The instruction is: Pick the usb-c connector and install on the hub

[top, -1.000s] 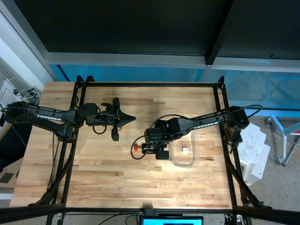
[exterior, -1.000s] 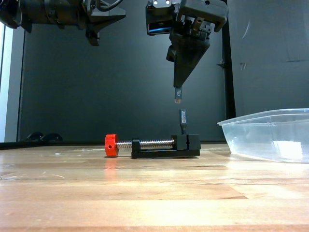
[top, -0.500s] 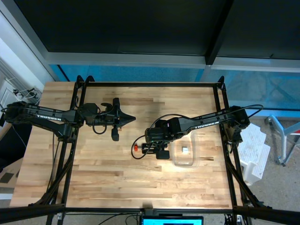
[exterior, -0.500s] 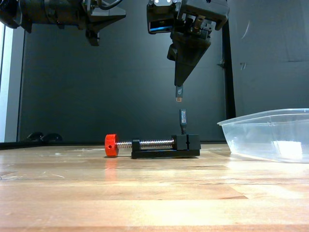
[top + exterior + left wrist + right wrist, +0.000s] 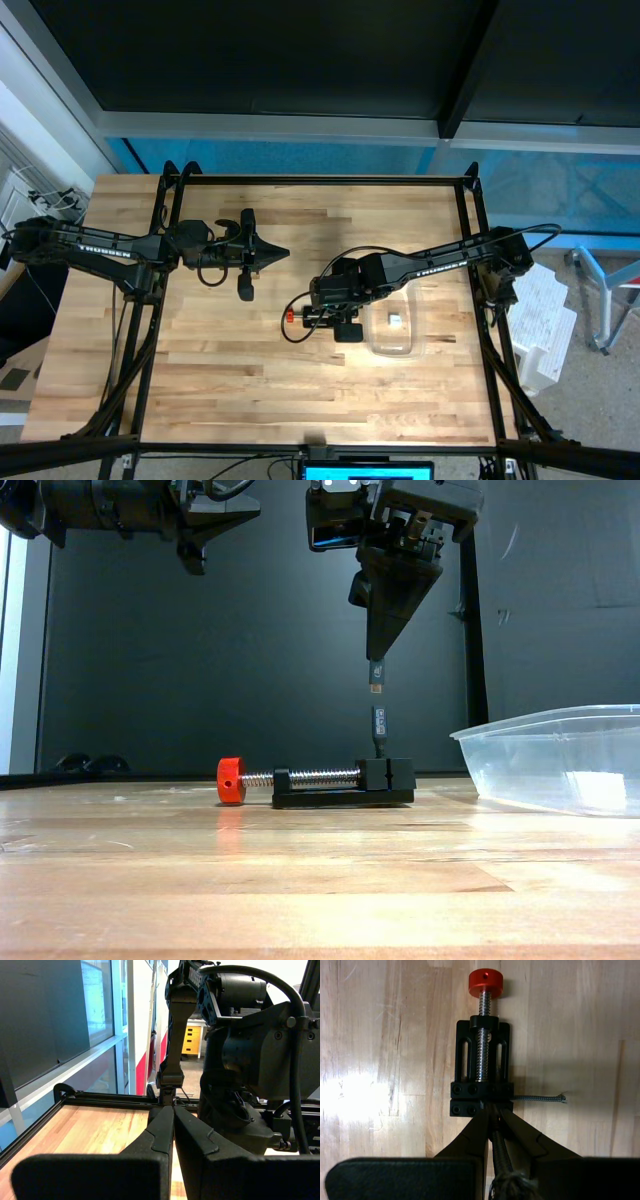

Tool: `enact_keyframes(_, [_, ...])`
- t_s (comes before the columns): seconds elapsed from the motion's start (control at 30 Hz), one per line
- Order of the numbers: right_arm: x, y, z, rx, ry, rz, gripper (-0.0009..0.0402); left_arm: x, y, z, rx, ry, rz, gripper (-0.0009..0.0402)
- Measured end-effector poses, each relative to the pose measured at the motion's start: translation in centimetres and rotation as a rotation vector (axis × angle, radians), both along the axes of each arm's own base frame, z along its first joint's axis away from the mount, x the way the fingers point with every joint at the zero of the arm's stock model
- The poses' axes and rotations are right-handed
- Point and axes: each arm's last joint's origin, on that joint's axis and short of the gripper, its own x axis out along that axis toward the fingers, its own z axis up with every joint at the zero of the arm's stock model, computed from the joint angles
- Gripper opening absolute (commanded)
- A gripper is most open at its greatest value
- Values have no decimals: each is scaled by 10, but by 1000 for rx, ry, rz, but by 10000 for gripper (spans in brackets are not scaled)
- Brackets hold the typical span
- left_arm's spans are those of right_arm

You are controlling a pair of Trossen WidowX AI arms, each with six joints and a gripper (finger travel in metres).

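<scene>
The usb-c connector (image 5: 376,677), tiny and dark with a metal tip, hangs upright, pinched in the right gripper (image 5: 377,660), just above the hub (image 5: 340,783) and not touching it. That black block lies flat near the middle of the table (image 5: 200,400), its orange-red knob (image 5: 230,780) toward the left edge. The left gripper (image 5: 278,253) hangs closed, well apart.

Left arm reaching in level from the left edge, left claw (image 5: 283,253) held high, fingers pressed together, right arm bent inward, right claw (image 5: 376,658) pointing straight down, pinched on a small plug (image 5: 376,677)
</scene>
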Motion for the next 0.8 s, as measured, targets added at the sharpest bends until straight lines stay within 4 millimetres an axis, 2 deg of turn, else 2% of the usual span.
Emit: enact_keyframes(0.8, [-1, 1, -10, 0, 4, 2, 0, 0, 0, 0, 0, 0, 0, 0])
